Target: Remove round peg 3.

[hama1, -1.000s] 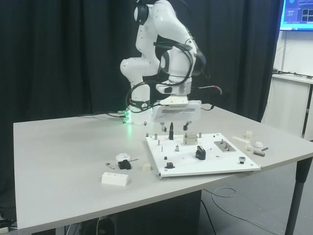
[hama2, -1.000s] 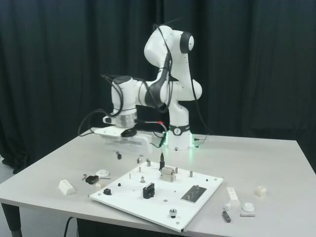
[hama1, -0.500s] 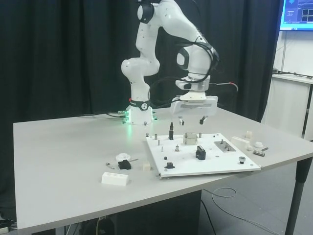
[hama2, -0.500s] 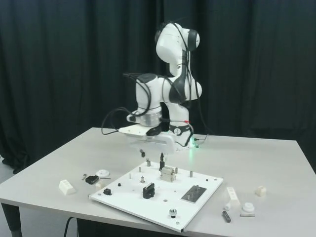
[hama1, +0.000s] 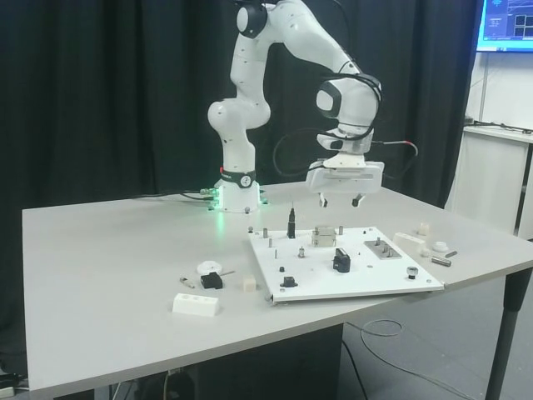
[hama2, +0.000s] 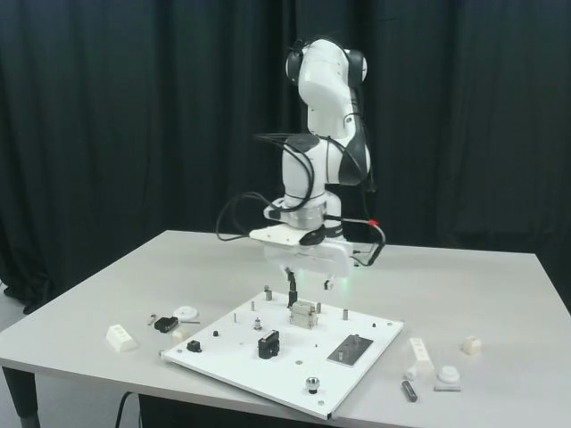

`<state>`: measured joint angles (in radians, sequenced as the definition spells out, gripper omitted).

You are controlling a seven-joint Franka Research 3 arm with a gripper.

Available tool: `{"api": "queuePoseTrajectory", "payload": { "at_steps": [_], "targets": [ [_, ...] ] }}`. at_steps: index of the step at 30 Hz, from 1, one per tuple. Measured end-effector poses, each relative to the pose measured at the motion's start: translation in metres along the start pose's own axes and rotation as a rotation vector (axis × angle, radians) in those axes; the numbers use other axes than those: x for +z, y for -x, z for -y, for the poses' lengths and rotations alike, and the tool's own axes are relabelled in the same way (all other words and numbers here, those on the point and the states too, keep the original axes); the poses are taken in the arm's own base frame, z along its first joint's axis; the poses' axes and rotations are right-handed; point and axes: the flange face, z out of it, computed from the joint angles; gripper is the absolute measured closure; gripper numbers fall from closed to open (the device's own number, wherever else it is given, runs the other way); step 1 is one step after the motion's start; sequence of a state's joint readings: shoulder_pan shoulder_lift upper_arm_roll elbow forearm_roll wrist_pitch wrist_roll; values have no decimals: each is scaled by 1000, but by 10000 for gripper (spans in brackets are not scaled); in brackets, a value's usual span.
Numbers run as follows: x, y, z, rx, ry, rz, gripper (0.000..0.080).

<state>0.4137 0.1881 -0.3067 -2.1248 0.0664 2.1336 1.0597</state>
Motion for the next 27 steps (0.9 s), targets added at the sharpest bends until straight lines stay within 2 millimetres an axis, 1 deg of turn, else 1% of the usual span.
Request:
{"api": "queuePoseTrajectory", "payload": {
  "at_steps": [8, 13, 19, 27],
  "targets": [
    [9, 35, 2, 17, 23, 6, 3],
    [15, 51, 3, 30, 33, 5, 3],
    [25, 63, 2, 58, 38, 1, 3],
    [43, 70, -4, 85, 36, -4, 3]
  ]
}}
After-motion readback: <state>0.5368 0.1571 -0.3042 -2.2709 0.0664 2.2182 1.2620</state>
